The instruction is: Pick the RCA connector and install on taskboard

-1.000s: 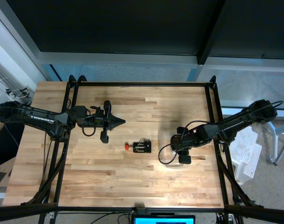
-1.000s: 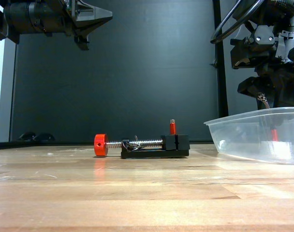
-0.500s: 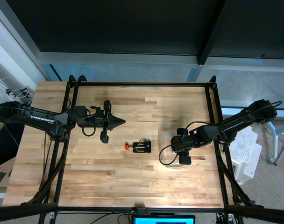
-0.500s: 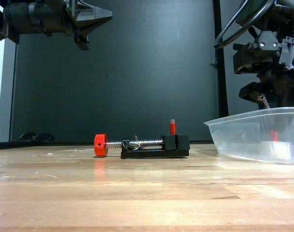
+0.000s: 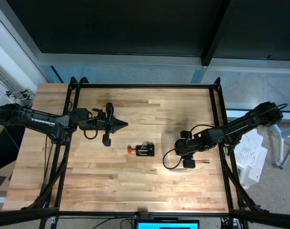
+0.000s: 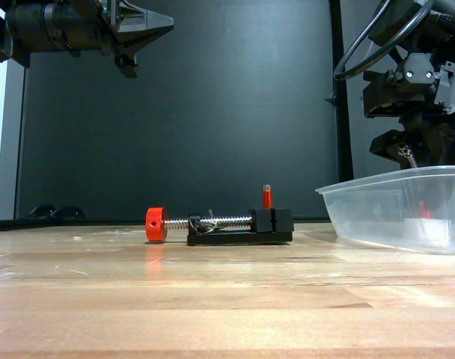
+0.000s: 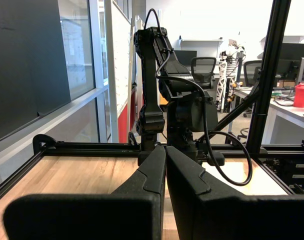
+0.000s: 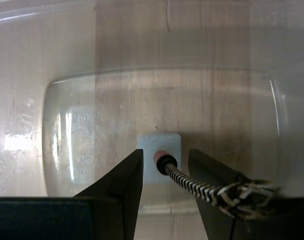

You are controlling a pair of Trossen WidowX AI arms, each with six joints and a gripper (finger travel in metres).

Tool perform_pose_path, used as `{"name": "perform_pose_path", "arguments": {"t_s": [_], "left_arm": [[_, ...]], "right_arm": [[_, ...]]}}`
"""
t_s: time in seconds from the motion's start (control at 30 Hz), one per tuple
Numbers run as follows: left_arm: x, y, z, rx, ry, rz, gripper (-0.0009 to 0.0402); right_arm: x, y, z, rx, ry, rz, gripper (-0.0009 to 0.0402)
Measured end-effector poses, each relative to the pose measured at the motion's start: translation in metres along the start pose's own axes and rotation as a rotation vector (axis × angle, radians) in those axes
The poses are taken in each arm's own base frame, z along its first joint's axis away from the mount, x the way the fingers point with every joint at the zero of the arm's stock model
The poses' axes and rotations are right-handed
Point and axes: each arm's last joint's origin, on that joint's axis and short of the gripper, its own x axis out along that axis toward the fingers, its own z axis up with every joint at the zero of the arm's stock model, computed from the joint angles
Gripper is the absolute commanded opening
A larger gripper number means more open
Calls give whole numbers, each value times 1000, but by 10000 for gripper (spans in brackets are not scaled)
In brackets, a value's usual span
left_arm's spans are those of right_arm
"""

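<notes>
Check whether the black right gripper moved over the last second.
Yes. In the low view the right gripper, open, has sunk slightly toward the clear plastic tray's rim. The left gripper, shut, hangs parked high on the left.

My worktop (image 5: 135, 186) is pale butcher-block wood, its planks running side to side, boxed in by a black metal frame (image 5: 145, 86). Past its far edge lies a speckled blue-grey floor (image 5: 150, 74). From table height a dark backdrop (image 6: 242, 105) fills nearly everything behind the wood, with a bright strip of daylight (image 6: 3, 142) at its left side. Across the room I see an open office: tall glass panes (image 7: 77, 55) along one side, a black office chair (image 7: 204, 67), a white desk (image 7: 287, 107) bearing a red container (image 7: 302, 95), and strong light washing out the far wall (image 7: 217, 20). Loose papers (image 5: 252, 152) lie just off the worktop's right edge.
</notes>
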Motion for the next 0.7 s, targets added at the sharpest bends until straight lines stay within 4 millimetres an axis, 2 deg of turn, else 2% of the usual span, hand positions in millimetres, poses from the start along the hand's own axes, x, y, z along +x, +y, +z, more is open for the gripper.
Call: {"name": "perform_pose_path", "arguments": {"t_s": [0.23,0.7], "left_arm": [[0,0,0,0,0,0,0],[0,0,0,0,0,0,0]], "right_arm": [[0,0,0,-2,1,1,105],[0,2,-1,-6,2,7,53]]}}
